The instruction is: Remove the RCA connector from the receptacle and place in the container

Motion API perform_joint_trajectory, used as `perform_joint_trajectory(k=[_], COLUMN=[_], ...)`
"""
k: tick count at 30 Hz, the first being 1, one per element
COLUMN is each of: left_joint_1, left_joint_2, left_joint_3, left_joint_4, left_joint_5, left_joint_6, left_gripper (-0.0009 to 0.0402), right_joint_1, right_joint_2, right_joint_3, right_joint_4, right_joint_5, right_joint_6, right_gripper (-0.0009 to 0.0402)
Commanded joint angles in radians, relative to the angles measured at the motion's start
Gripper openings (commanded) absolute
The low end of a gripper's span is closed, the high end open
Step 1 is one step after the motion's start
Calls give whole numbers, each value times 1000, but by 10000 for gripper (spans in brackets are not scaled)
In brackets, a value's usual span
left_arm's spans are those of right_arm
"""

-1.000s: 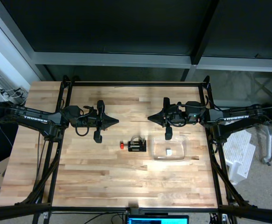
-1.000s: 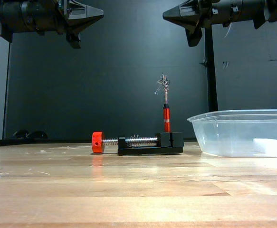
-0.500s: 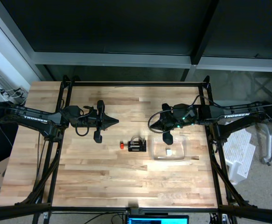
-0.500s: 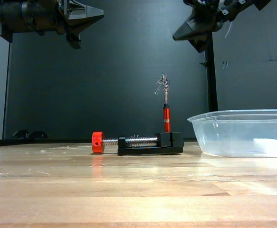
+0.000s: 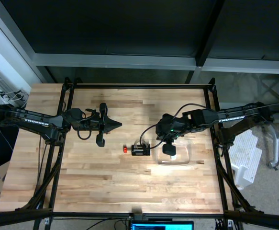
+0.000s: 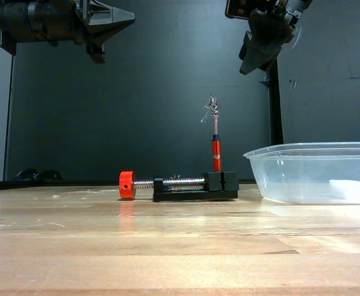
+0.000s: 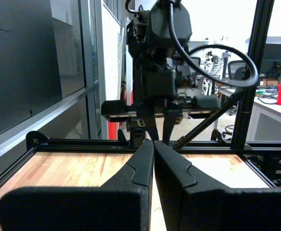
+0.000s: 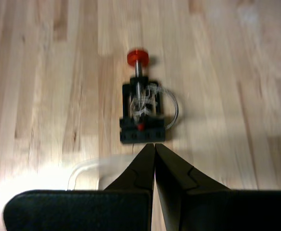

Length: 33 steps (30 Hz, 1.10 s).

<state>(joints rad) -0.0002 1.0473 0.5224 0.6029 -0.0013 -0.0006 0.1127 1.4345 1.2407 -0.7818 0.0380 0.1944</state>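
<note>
Your right gripper (image 8: pixel 154 146) hangs high over the table (image 5: pixel 106 182), tipped down toward the receptacle (image 8: pixel 142 122). Its fingers are pressed together with nothing between them. This reads as an aiming pose: the right wrist view has the block straight ahead of the fingertips, so the line of approach looks set before any descent. You would need to spread the fingers before going down. The RCA connector (image 6: pixel 217 154) stands upright in the end of the block nearest the container (image 6: pixel 291 179), with its thin wire tail pointing up. That upright seat probably favours a grasp on the red body and a straight lift. The red knob (image 6: pixel 126 184) sits at the opposite end, so don't take it for the plug. The container lies just beside the block on the right arm's side, not touching it, which keeps the carry short. A small white piece (image 6: pixel 348 188) lies inside it. Your left gripper (image 7: pixel 153 142) is parked level and high over the table's left half, fingers together and empty, well apart from the block.
</note>
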Motion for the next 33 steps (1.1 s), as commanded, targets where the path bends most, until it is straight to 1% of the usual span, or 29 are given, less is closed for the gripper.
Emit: perform_joint_trajectory(k=[1, 2, 5, 8, 12, 17, 21, 24, 27, 33], left_joint_1=[0, 0, 0, 0, 0, 0, 0, 0, 0, 0], left_joint_2=[0, 0, 0, 0, 0, 0, 0, 0, 0, 0], left_joint_3=[0, 0, 0, 0, 0, 0, 0, 0, 0, 0], left_joint_4=[0, 0, 0, 0, 0, 0, 0, 0, 0, 0], left_joint_5=[0, 0, 0, 0, 0, 0, 0, 0, 0, 0], left_joint_6=[0, 0, 0, 0, 0, 0, 0, 0, 0, 0], left_gripper=[0, 0, 0, 0, 0, 0, 0, 0, 0, 0], right_joint_1=[7, 9, 17, 19, 26, 29, 35, 39, 43, 45], right_joint_2=[51, 68, 115, 162, 214, 253, 277, 296, 317, 360], right_joint_3=[47, 57, 94, 126, 159, 175, 175, 175, 175, 175], right_joint_4=[-52, -56, -78, -90, -93, -87, -73, -68, -55, -17], right_joint_5=[0, 5, 49, 48, 49, 50, 50, 52, 68, 67], right_joint_6=[7, 10, 27, 34, 38, 45, 58, 60, 60, 58], right_gripper=[0, 0, 7, 28, 73, 127, 156, 167, 170, 170])
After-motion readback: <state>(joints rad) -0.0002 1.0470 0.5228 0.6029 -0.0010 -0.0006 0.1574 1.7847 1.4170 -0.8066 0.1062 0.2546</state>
